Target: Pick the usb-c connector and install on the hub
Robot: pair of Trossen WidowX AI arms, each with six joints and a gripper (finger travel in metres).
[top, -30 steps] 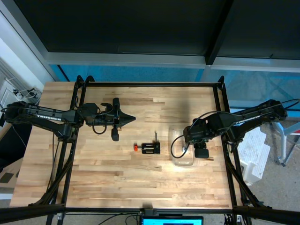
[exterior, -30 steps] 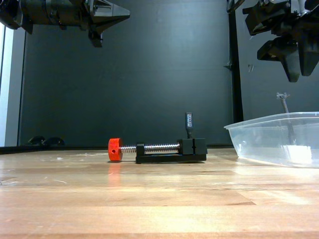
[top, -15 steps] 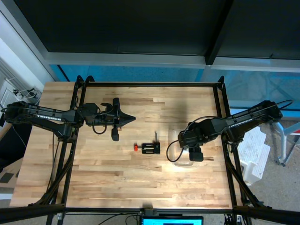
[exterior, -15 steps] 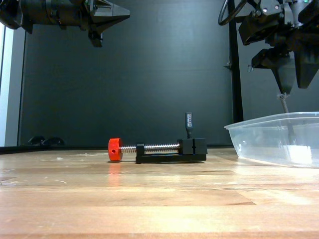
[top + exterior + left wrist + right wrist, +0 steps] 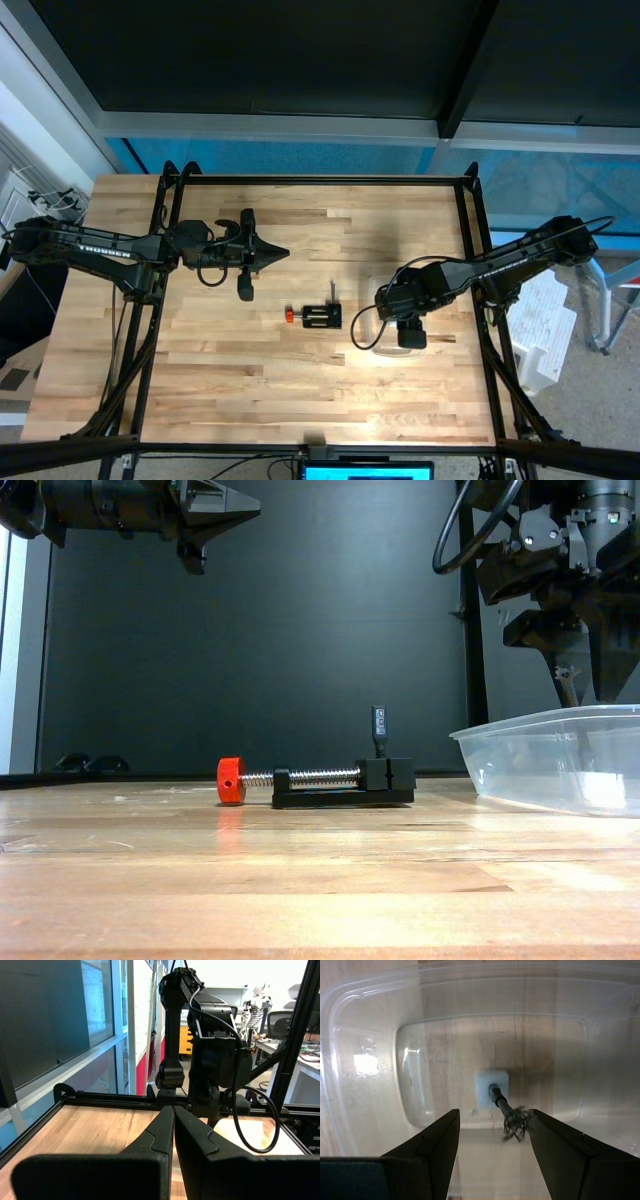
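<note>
While the right gripper (image 5: 493, 1113) hangs point-down over the clear plastic tray (image 5: 370, 987), its two black fingers (image 5: 437, 1145) are released and well apart, one on each side of the usb-c connector (image 5: 498, 1097). That connector is a tiny dark stubby plug, tilted, with its end set in a small pale blue-grey foam square (image 5: 487, 1085) on the tray floor. A short dark lead runs from it to a frayed tuft of wire. The tray's glossy, rounded walls ring it on all sides.

From above, the right arm's body and a looped black cable (image 5: 360, 332) hide most of the tray (image 5: 372, 349), which lies at 3 o'clock from the hub (image 5: 322, 317), just beside it but apart. The hub is a small black rectangular block near the middle of the pale butcher-block wooden table (image 5: 250, 400). It has a round orange-red knob (image 5: 230, 780) at its 9 o'clock end, a bright threaded metal screw (image 5: 315, 777) and a thin upright pin (image 5: 378, 726).

The left gripper (image 5: 283, 253) hangs at 10 o'clock from the hub, high over the table and level. Its tapered black fingers (image 5: 160, 1132) are clenched together on nothing.

I count two arms, two grippers, one hub, one tray, one connector and one foam square.
</note>
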